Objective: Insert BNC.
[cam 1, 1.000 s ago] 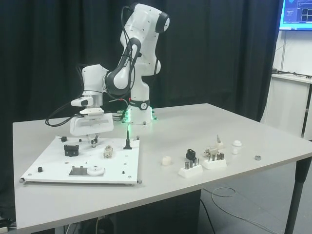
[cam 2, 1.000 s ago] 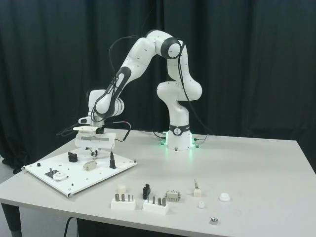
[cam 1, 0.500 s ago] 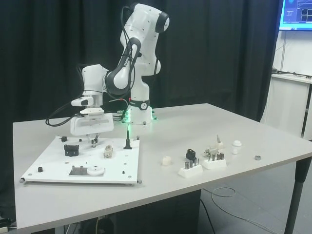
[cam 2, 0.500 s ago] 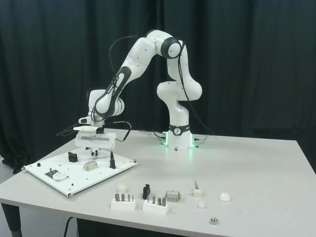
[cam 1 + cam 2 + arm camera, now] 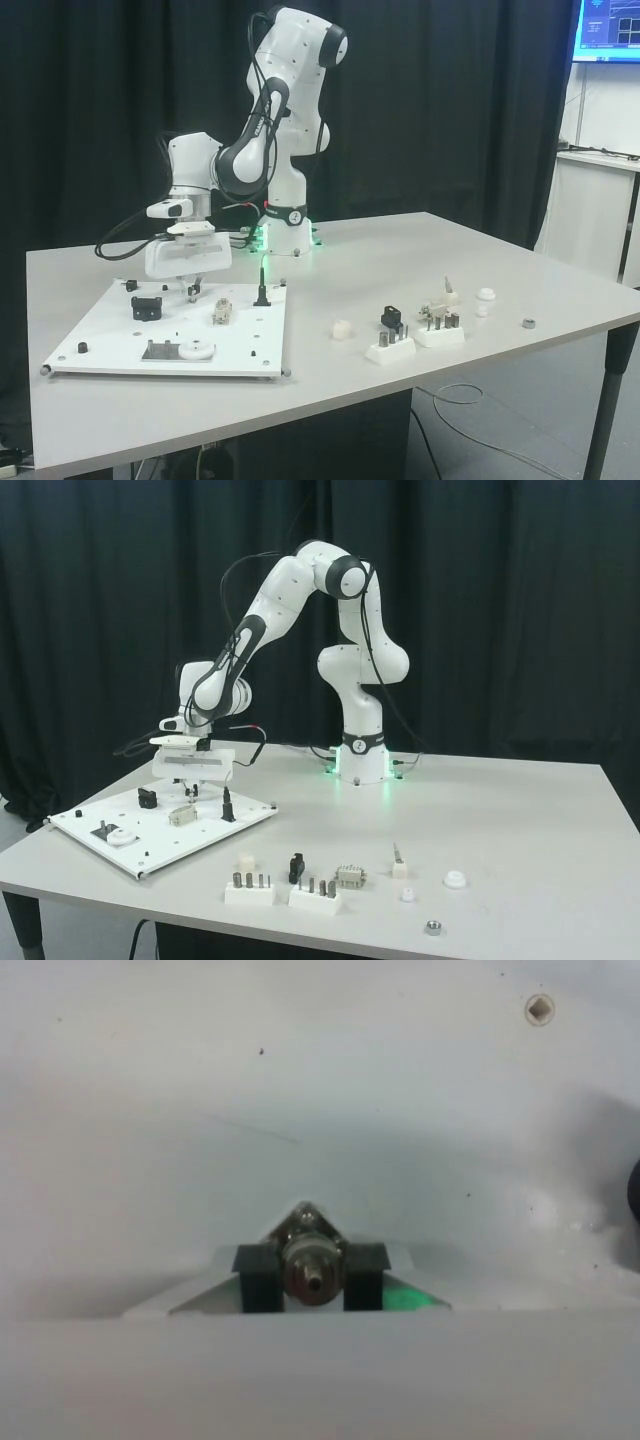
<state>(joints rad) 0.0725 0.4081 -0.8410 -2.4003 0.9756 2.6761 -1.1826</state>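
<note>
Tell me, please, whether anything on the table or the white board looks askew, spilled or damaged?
Nothing stands out. The claw holds the BNC connector straight between its black fingers, low over the white board. The small parts on the grey table stand apart, none visibly tipped or broken.

- First room view: stands off a front corner of the table (image 5: 420,330), looking across at the arm (image 5: 270,120) from mid distance.
- Second room view: faces the table's long front edge squarely, farther back.
- Wrist view: very close above the white board (image 5: 300,1080).
- Both room views share arm, board and table.
</note>
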